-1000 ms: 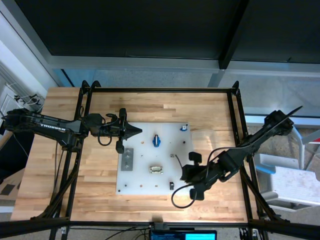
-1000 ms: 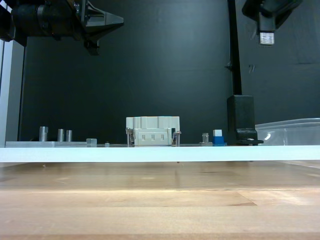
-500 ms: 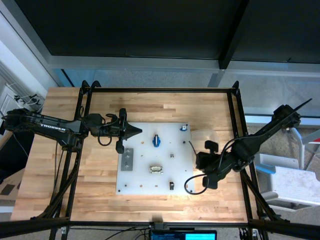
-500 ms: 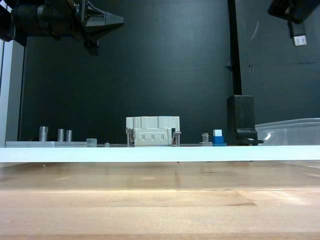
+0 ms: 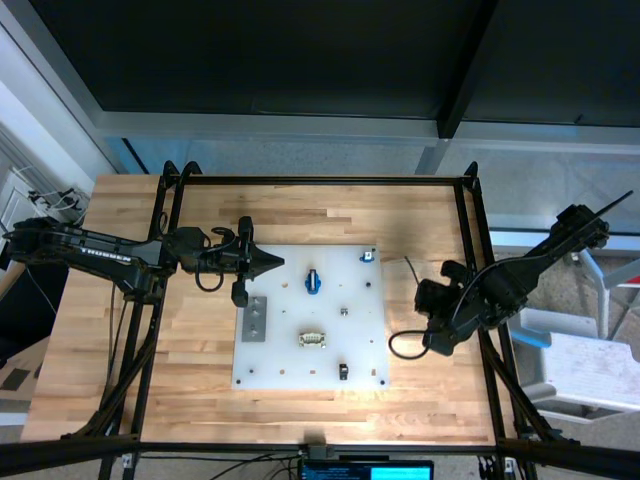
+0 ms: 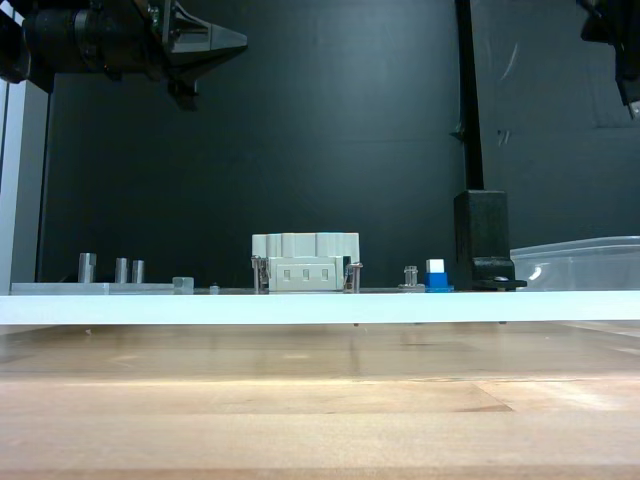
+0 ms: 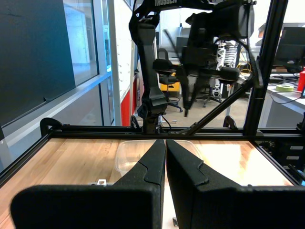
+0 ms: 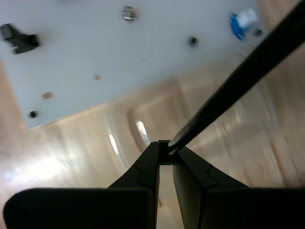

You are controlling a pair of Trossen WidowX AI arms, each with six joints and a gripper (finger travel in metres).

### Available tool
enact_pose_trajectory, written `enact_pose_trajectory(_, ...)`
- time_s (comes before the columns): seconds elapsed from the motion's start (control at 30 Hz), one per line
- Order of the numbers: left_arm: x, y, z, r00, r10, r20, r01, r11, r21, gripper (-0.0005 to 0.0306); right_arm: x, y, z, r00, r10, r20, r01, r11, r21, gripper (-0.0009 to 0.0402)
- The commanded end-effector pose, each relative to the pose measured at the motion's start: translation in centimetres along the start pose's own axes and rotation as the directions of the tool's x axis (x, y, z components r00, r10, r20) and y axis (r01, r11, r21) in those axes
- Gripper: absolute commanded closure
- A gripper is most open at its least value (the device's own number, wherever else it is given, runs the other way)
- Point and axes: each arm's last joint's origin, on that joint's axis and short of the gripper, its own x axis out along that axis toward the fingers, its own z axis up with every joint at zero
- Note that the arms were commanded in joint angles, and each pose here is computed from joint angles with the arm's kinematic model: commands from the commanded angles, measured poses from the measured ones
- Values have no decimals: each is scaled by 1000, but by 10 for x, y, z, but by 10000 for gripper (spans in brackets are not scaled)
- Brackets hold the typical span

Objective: Remove the USB connector from the USB hub and place in the container

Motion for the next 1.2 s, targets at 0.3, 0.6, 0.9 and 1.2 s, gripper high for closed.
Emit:
enact_pose_trajectory(0.3,0,0,0,1000,0,0,0,1000,0,300,10,-16,11,998,-42,-54,51,981,185,393)
enact_pose_trajectory(0.6,0,0,0,1000,0,0,0,1000,0,300,27,-23,13,991,-23,-130,51,976,214,393)
enact_pose_trajectory(0.9,0,0,0,1000,0,0,0,1000,0,300,53,-23,10,988,10,-154,35,958,285,393)
enact_pose_trajectory(1.2,0,0,0,1000,0,0,0,1000,0,300,74,-20,3,985,37,-167,18,949,314,393)
